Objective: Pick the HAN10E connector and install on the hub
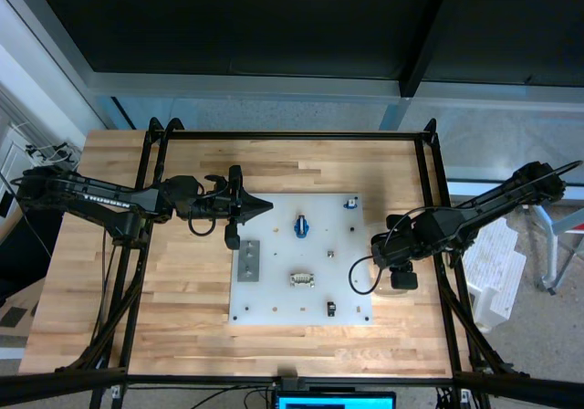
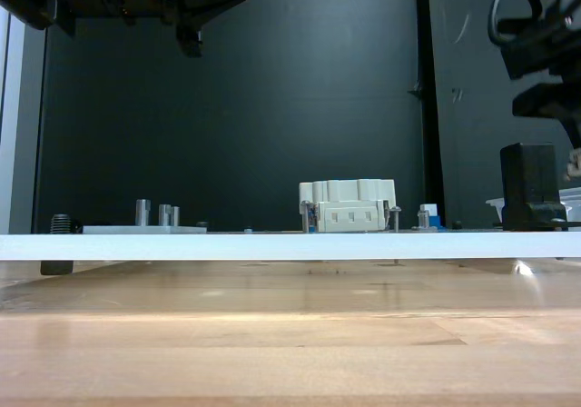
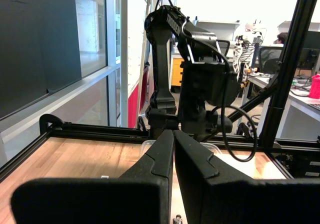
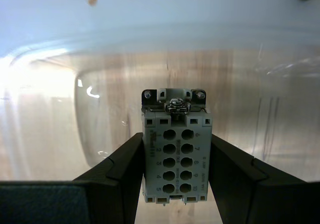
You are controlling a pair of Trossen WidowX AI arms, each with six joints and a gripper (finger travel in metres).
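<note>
Wooden table [image 1: 182, 327] is carrying the white plate [image 1: 274, 310]. Above the plate's far-left edge, your left gripper [image 1: 267, 206] is hovering with jaws pressed together, empty. Just off the plate's right edge, your right gripper [image 1: 400, 277] is clamping the HAN10E connector [image 4: 175, 154]. Near the plate's middle, the hub [image 1: 303, 281] is sitting bolted.

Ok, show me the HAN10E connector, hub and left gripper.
HAN10E connector [image 4: 176, 156]: right wrist view, socket face, in right gripper [image 4: 176, 137] jaws.
hub [image 1: 303, 281]: high view, top, on white plate [image 1: 278, 245].
left gripper [image 1: 265, 206]: high view, shut tip, over plate's far-left corner.

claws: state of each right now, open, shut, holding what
Left claw: shut, empty, raised over far-left corner of the white square plate.
Right claw: shut on the beige-grey rectangular plastic HAN10E connector, just right of the plate.
</note>
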